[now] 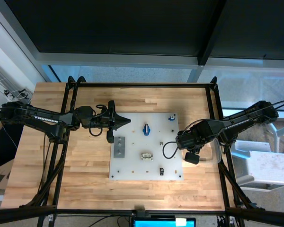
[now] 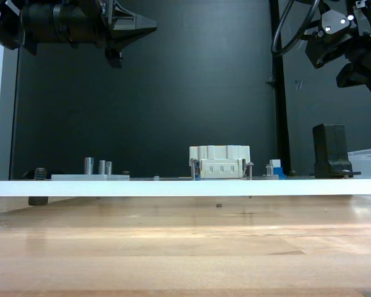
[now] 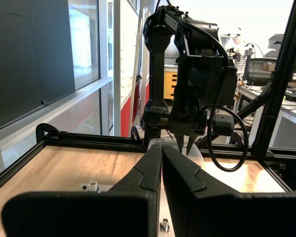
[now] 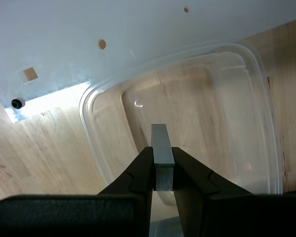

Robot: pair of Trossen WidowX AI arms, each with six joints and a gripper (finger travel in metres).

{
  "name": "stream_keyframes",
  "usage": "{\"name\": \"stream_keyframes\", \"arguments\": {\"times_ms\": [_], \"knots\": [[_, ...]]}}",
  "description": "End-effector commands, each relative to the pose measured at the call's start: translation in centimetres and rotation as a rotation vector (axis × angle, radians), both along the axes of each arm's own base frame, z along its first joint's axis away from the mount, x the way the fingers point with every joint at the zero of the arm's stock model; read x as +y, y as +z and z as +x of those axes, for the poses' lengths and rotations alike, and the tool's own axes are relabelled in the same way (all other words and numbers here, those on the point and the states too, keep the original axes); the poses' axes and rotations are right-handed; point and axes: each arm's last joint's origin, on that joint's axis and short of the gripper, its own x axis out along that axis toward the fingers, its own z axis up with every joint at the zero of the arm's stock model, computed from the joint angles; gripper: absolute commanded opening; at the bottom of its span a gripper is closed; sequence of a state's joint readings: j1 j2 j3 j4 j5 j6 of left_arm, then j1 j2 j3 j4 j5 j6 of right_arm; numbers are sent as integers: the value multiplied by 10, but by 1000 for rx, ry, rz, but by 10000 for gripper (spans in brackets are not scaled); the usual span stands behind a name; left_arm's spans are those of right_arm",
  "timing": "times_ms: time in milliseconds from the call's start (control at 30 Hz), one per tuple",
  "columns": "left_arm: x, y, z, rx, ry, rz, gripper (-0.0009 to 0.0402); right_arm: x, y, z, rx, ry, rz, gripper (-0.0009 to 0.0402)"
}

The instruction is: Pick the 16mm bar and place in it's hole on the taskboard

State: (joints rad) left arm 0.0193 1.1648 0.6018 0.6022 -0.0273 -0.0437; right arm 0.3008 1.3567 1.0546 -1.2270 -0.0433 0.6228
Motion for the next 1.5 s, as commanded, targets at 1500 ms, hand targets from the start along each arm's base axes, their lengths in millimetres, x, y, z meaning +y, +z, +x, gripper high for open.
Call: {"name": "stream_keyframes", "arguments": {"times_ms": [1500], "knots": [[0, 0, 0, 0, 0, 0, 0, 82, 14, 58, -90, 207, -18, 6]]}}
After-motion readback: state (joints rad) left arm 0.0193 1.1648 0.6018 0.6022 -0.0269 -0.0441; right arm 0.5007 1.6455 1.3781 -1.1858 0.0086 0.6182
